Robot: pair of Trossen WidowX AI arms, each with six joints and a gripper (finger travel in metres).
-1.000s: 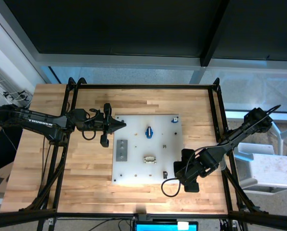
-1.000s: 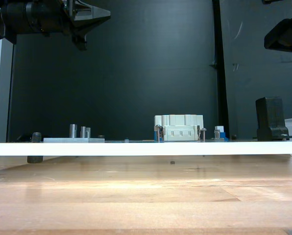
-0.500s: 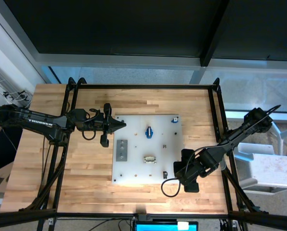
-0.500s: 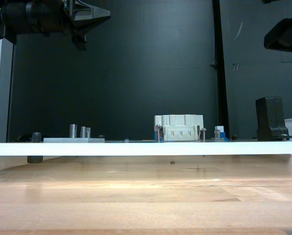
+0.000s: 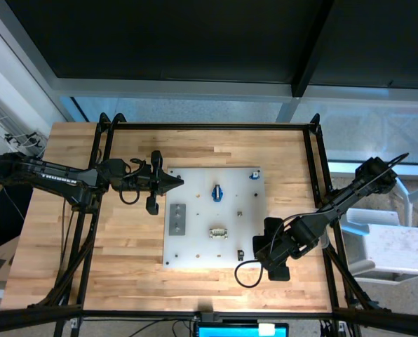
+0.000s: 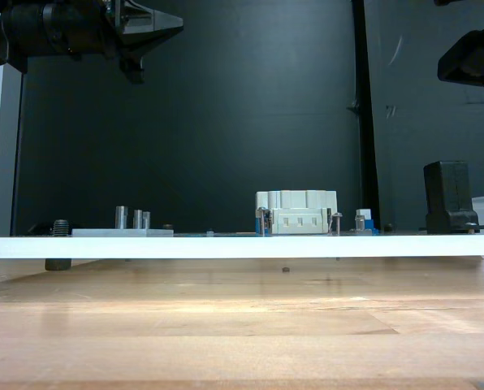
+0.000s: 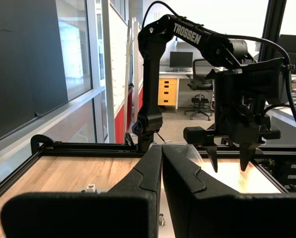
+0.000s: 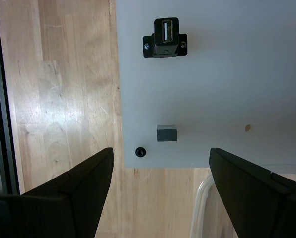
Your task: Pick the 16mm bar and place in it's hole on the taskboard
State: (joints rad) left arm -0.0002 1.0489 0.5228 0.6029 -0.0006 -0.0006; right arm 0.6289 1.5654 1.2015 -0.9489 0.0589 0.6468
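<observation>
A board (image 5: 195, 246) lies mid-table (image 5: 125, 281), left gripper (image 5: 179, 181) above its far-left corner, right gripper (image 5: 268, 254) above its near-right corner.

The taskboard (image 5: 195, 247) is white, on a table (image 5: 125, 270) of pale, streaked wood grain. A grey block (image 5: 176, 218) sits by the board's left edge, a blue part (image 5: 217, 192) toward its far edge, and a cream connector (image 5: 218, 232) between. The left gripper (image 5: 179, 181) and right gripper (image 5: 260, 247) are black.
</observation>
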